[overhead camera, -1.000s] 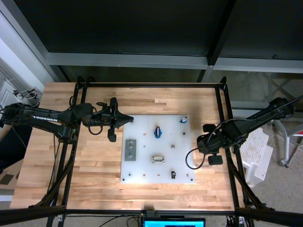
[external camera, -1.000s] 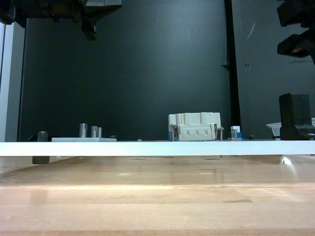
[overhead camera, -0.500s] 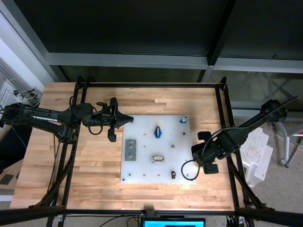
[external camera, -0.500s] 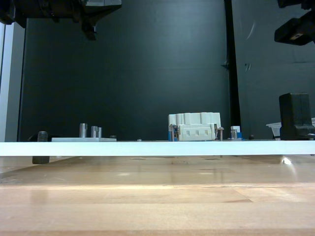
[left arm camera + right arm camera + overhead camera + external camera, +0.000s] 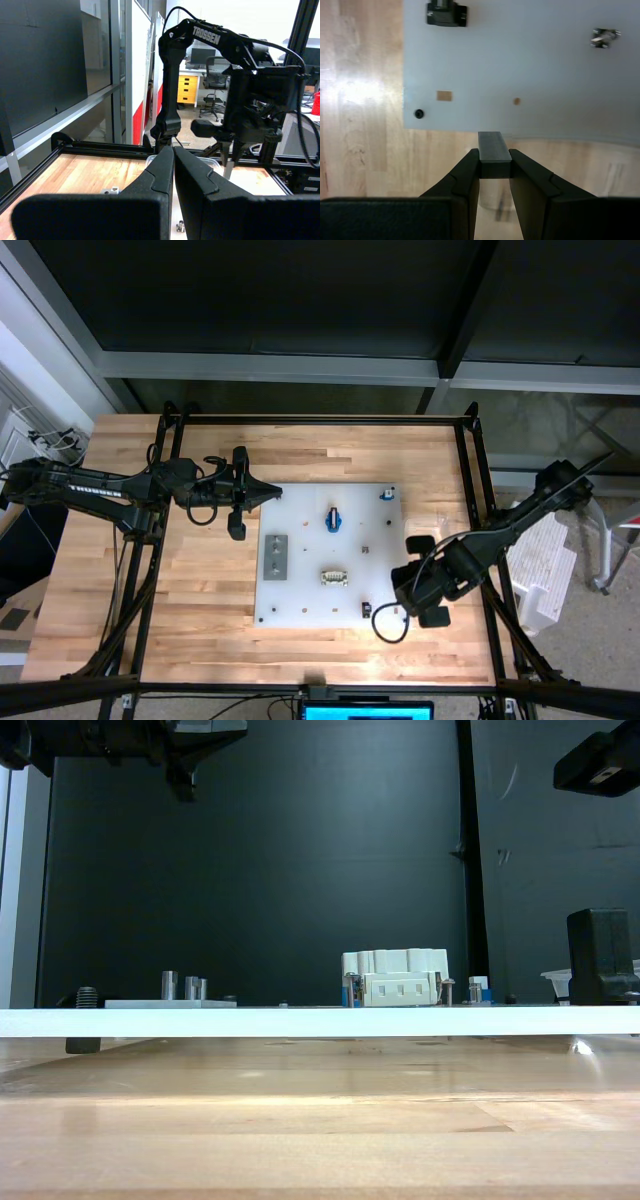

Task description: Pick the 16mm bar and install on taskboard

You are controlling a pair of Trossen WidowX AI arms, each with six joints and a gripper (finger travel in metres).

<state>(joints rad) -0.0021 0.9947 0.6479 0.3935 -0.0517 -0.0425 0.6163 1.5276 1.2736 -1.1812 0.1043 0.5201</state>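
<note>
The right gripper [image 5: 412, 582] is clamping the dark square metal bar [image 5: 495, 146] over the white plastic taskboard's [image 5: 300, 600] five-o'clock corner, risking a skewed grip jamming it, while the left gripper [image 5: 272, 494] is hovering pinched empty at ten o'clock.

The word TROSSEN stands in white letters on the right arm [image 5: 210, 36], seen from the left wrist. At nine o'clock in the high view, the left arm [image 5: 85, 483] bears white lettering that looks like the same word.

Left pincer [image 5: 272, 495]: over far left corner of white board [image 5: 300, 595], arm reaching in from left edge of desk [image 5: 200, 600].
Right pincer [image 5: 404, 586]: at board's right edge, toward near corner.
On board: grey block [image 5: 274, 556], blue part [image 5: 332, 520], beige connector [image 5: 334, 578], small black part [image 5: 367, 610].
Bar: not discernible from above.
</note>
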